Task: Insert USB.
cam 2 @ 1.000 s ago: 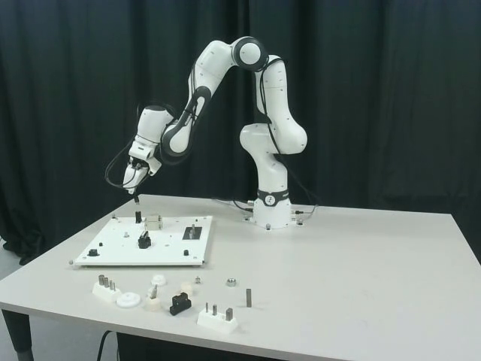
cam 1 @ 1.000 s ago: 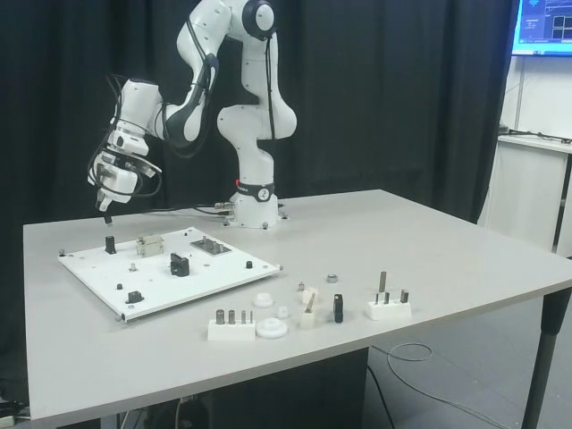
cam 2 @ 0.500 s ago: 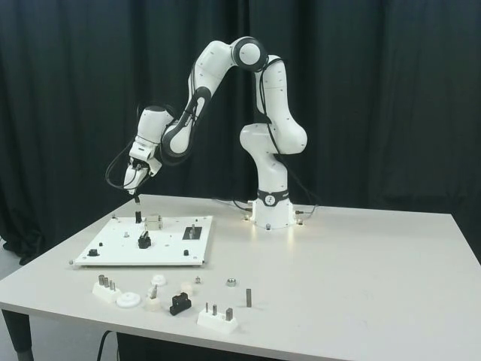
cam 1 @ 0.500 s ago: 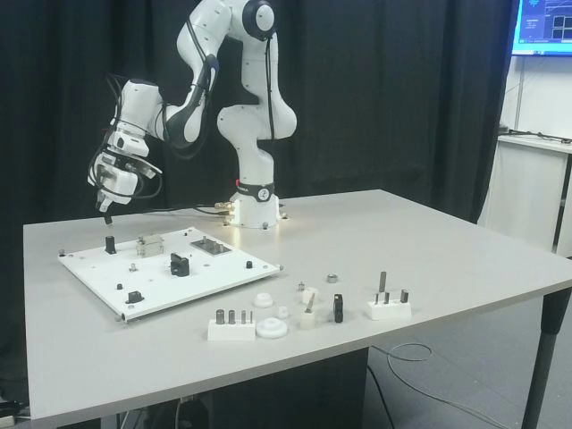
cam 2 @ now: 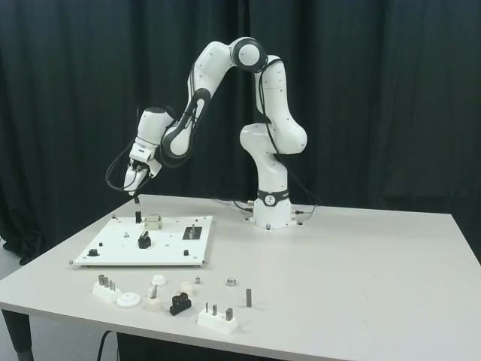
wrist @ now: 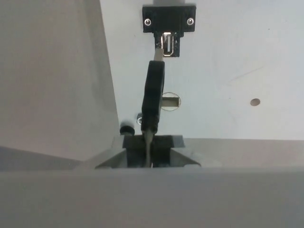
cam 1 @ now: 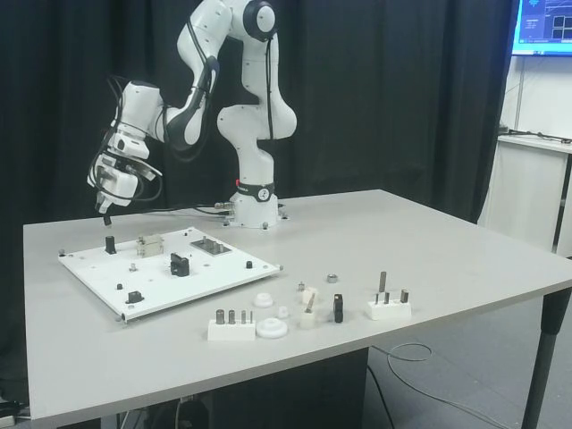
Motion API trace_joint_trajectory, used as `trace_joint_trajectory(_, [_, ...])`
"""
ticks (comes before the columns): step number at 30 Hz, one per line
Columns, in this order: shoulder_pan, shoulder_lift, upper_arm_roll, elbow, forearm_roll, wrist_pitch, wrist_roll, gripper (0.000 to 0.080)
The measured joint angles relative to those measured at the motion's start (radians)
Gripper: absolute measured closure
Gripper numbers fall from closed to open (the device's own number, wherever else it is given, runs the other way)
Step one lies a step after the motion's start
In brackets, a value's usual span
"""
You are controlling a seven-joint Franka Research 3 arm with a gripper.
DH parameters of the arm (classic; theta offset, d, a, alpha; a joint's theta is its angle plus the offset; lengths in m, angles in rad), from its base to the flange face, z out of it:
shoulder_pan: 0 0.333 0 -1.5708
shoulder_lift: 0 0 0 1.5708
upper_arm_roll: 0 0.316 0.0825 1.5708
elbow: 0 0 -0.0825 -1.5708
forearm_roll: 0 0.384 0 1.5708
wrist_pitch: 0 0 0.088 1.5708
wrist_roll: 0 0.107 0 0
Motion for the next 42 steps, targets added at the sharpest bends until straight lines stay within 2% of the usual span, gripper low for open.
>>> trace_joint_trajectory(18, [-0.001,0.039,0.020,0.000,0.000,0.030,0.002,0.0777])
trace_joint_trajectory(42, [-0.010,0.068,0.036,0.000,0.000,0.049,0.016,0.0777])
